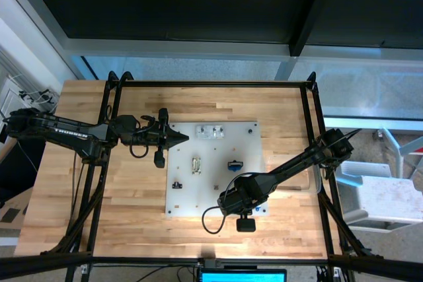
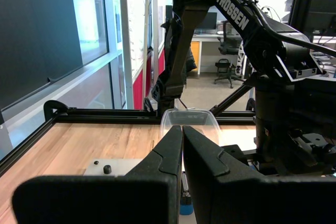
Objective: Unfasten the M12 fastener and place in the container
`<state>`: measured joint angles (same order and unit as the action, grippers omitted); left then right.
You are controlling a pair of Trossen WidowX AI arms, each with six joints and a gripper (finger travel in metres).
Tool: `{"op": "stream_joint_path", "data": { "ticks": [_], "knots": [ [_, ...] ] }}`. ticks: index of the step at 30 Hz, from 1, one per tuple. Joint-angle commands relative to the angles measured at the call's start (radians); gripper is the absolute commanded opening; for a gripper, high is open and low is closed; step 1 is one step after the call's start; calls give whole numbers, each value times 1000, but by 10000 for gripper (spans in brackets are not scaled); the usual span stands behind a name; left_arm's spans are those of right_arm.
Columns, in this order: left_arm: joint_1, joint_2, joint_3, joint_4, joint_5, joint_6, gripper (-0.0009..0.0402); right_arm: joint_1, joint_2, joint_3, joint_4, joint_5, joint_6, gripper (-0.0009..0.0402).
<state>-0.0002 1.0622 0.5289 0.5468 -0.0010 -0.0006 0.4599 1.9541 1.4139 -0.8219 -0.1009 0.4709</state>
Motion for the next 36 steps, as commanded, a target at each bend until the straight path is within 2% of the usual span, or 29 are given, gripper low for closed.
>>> {"op": "stream_joint_path", "data": {
  "ticks": [1,12,13,14,15,17,18,19,23,27,33,36],
  "knots": [
    [0,0,0,0,0,0,0,0,0,0,-2,4,5,0],
    [0,0,0,0,1,0,0,0,0,0,-6,8,19,0],
    [0,0,0,0,0,0,0,0,0,0,-11,18,19,0],
    [0,0,0,0,0,0,0,0,-2,0,-23,62,24,0],
    [0,0,0,0,1,0,0,0,-5,3,-48,132,50,0],
    [0,0,0,0,1,0,0,1,-7,19,-132,293,127,0],
    [0,0,0,0,1,0,0,1,-9,29,-167,337,148,0],
    [0,0,0,0,0,0,0,1,-10,38,-187,354,153,0],
    [0,0,0,0,1,0,0,2,-13,47,-194,351,153,0],
    [0,0,0,0,0,0,0,2,-13,47,-186,320,151,0],
    [1,-1,0,1,0,0,0,2,-14,47,-129,144,142,0],
    [0,0,0,-1,0,0,0,2,-15,47,-80,45,142,0]
  ]
}}
